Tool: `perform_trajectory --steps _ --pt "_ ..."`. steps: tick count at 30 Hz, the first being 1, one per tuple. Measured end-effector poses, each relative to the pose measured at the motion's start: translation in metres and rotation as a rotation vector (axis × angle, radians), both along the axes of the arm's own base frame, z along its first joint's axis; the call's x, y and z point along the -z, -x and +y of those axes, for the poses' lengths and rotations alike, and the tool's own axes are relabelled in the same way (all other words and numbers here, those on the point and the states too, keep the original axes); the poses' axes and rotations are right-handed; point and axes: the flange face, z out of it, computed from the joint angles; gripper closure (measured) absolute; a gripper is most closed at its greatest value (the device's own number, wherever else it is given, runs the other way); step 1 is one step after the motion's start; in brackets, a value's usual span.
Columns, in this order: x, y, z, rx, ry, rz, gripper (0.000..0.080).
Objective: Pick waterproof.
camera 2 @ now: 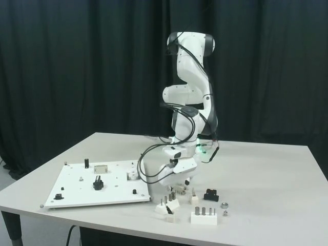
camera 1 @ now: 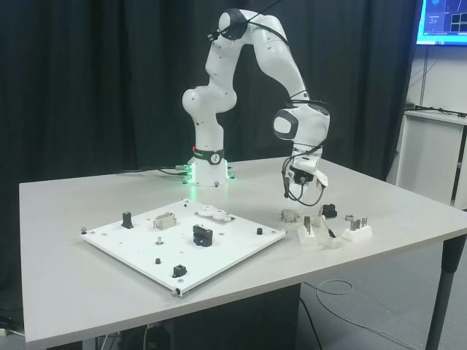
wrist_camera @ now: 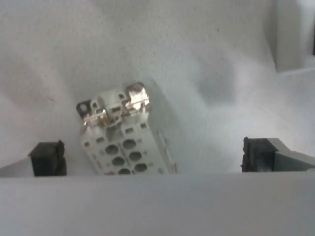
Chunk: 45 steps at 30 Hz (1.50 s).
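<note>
From the wrist view I see the connector (wrist_camera: 122,132) lying on the grey tabletop (wrist_camera: 206,59), a white, blocky plug with two rows of round sockets on its face, a small mounting ear with a hole at one corner, and a shiny metal clip across one end. It sits tilted relative to the fingers rather than square to them. The end effector (wrist_camera: 150,157) hangs over it with its jaws spread wide apart, one black fingertip (wrist_camera: 48,158) on each side of the connector and neither one touching it; the connector lies closer to one pad than to the other. In the first room view I find the same connector (camera 1: 290,215) on the bare tabletop just off the corner of the white board (camera 1: 241,244), directly under the end effector (camera 1: 303,191), with a few small white holders (camera 1: 357,232) carrying pegs near it and a small black part (camera 1: 330,211) just beyond. The second room view shows the white arm (camera 2: 187,77) bent forward and down over that spot, cables looping beside its wrist.
</note>
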Motion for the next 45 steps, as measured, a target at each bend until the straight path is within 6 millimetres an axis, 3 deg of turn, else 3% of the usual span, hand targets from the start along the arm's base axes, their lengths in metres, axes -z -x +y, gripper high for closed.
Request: perform_trajectory --steps 10,11,16,17,26,27,36,45 --pt "0.006 -0.004 -0.005 0.004 0.0 0.01 0.0003" --pt "0.006 -0.005 -0.005 0.001 0.002 0.011 0.0116" --pt "0.005 -0.006 -0.006 -0.011 0.014 0.014 0.0116" --pt "0.005 -0.006 -0.006 -0.011 0.015 0.014 0.0294" --pt "0.004 -0.007 -0.004 -0.013 0.03 0.009 0.0294" --pt "0.004 -0.007 -0.003 -0.012 0.032 0.009 0.0493" --pt "0.001 -0.008 -0.003 0.042 0.044 0.013 0.0493" --pt "-0.017 -0.017 -0.008 0.145 0.057 0.008 0.0493"
